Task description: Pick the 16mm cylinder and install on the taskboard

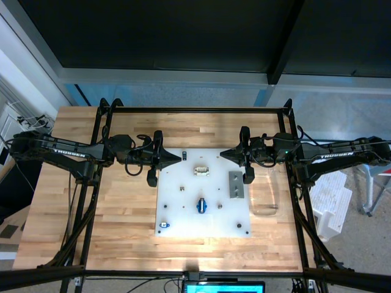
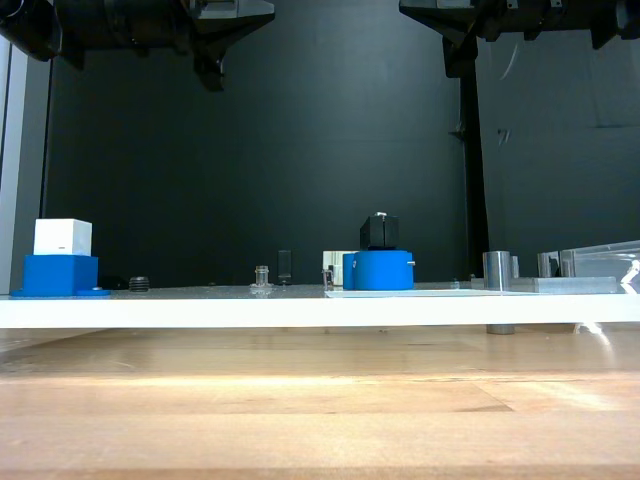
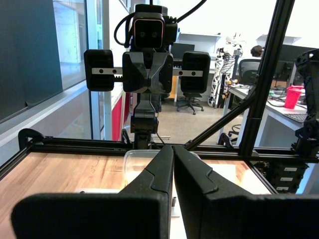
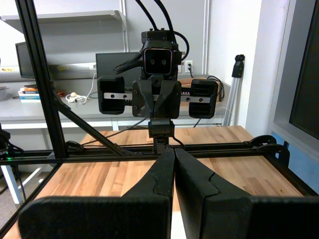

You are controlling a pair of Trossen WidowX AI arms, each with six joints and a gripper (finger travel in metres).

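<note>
The left gripper [image 1: 178, 157] and right gripper [image 1: 223, 154] are hanging pressed together over the taskboard [image 1: 183, 213]. The cylinder [image 1: 220, 206] seems to be sitting beside the blue fitting [image 1: 201, 205]. It looks like light, stiff, slick metal, likely calling for a pinch across its sides.

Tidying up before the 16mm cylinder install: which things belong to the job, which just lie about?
Job: 16mm cylinder; taskboard; left claw, shut, high over the board's left edge; right claw, shut, high over its right edge.
Lying about: clear tray; blue fitting; beige connector; grey block.

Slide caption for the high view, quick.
Fingers shut, left gripper and right gripper face each other over the taskboard, far side.
</note>
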